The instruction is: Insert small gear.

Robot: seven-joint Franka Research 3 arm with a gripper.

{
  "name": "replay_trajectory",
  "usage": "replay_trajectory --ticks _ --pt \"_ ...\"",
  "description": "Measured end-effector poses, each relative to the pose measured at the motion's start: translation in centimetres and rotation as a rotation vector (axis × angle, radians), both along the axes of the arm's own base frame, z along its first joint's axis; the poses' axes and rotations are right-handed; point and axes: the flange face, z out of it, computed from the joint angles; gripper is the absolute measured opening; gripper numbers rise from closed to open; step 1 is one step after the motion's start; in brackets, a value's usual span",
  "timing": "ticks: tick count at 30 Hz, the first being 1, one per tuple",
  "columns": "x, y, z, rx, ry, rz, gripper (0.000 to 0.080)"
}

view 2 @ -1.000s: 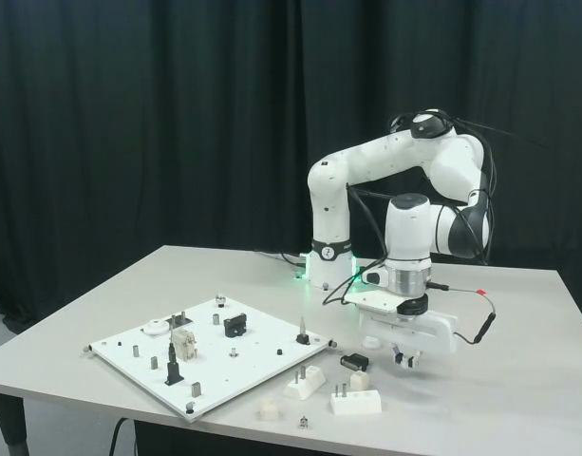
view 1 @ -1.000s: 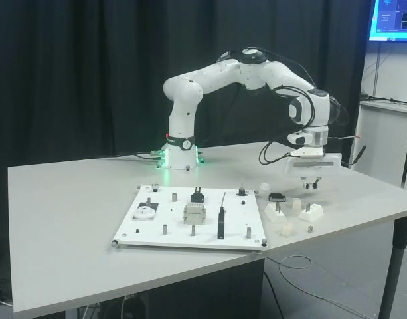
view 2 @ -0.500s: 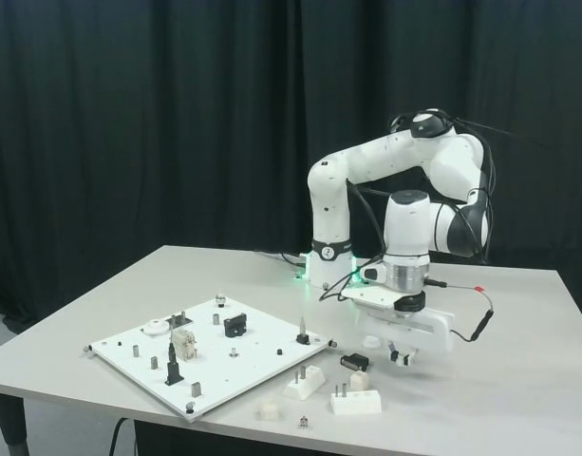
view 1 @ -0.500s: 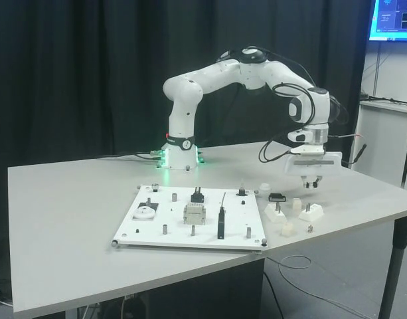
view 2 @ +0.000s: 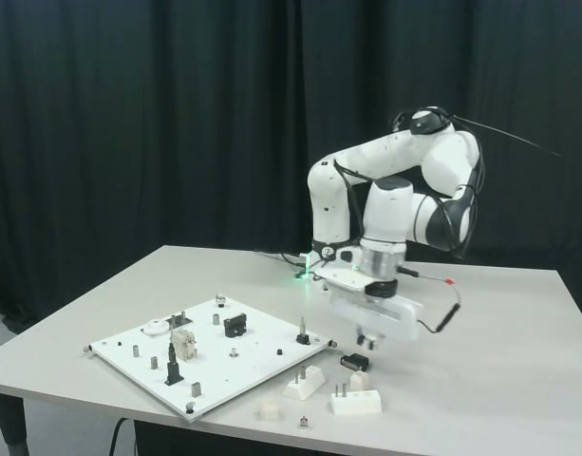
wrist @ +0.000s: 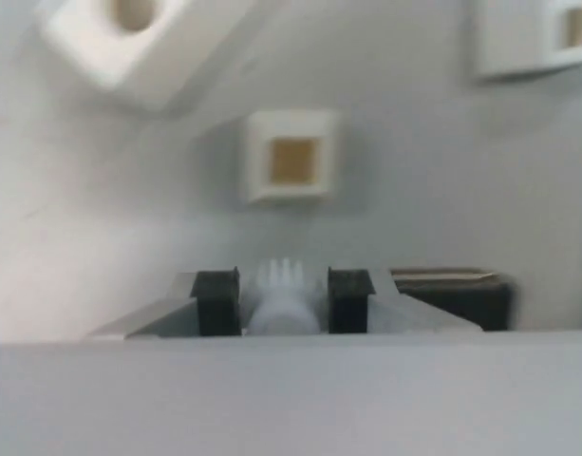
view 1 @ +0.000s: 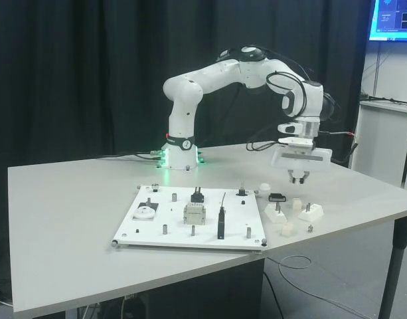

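Two black fingertips (wrist: 217, 301) pinch the small gear (wrist: 282, 302) between them in the wrist view: white, toothed, clamped on both sides. So the gripper (view 1: 298, 176) is holding the gear, up in the air, clear of the grey table (view 1: 70, 212). Gripper hangs above the loose white parts beside the white board (view 1: 190, 229), not over the board itself.

Wrist view below the gear: a white square block with a square recess (wrist: 291, 165), and a black part (wrist: 459, 292) next to one fingertip. Two more white blocks at the frame edges, only partly visible.

Second room view: gripper (view 2: 368, 339) sits just above the small black clip (view 2: 353, 361), with white fixture blocks (view 2: 355, 402) nearer the table edge. Board (view 2: 129, 363) is well off to the side, carrying pegs, a white disc (view 2: 156, 328) and a few black parts.

Green light shows at the arm base (view 1: 175, 157).
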Motion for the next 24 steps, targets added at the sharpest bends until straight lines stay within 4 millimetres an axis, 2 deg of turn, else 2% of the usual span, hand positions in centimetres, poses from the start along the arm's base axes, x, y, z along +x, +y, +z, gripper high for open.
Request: replay_trajectory --ticks 9,16,24 --pt "-0.3 -5.6 2.9 -0.053 -0.018 -0.005 0.0195" --pt "-0.8 -11.2 4.9 -0.084 -0.034 0.004 0.0195" --pt "-1.6 -18.0 6.4 -0.110 -0.036 0.013 0.0195"
